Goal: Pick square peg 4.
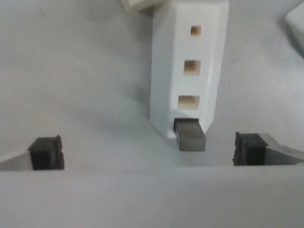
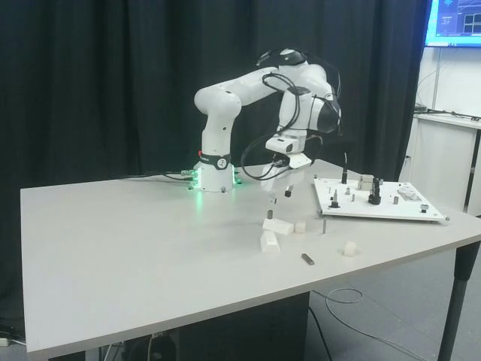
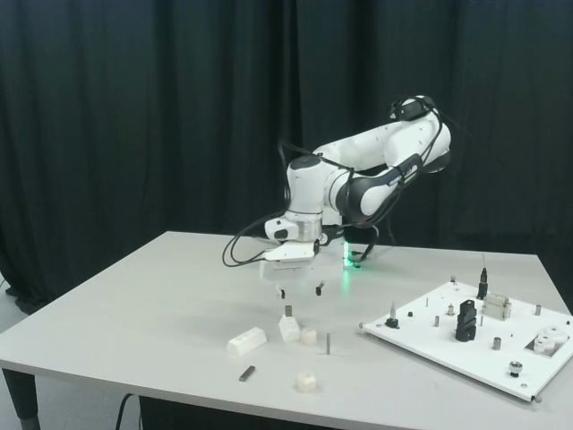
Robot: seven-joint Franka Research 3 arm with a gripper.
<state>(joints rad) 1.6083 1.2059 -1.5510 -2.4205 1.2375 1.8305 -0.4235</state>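
Pincer (image 1: 147, 152) open, hovering above white holder block (image 1: 186, 66); square peg 4 (image 1: 190, 135) stands in its end slot. Centre fingers (image 1: 46, 153) astride peg, descend vertically, then close

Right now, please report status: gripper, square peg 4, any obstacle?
Gripper open, empty, above the table. Square peg 4 standing in white holder block, untouched. Nothing blocking it.

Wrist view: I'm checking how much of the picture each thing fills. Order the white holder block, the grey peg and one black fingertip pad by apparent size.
1. White holder block, by far the largest.
2. Grey peg and black fingertip pad: they look about alike, and the pad sits nearer the camera, so no ranking between them.
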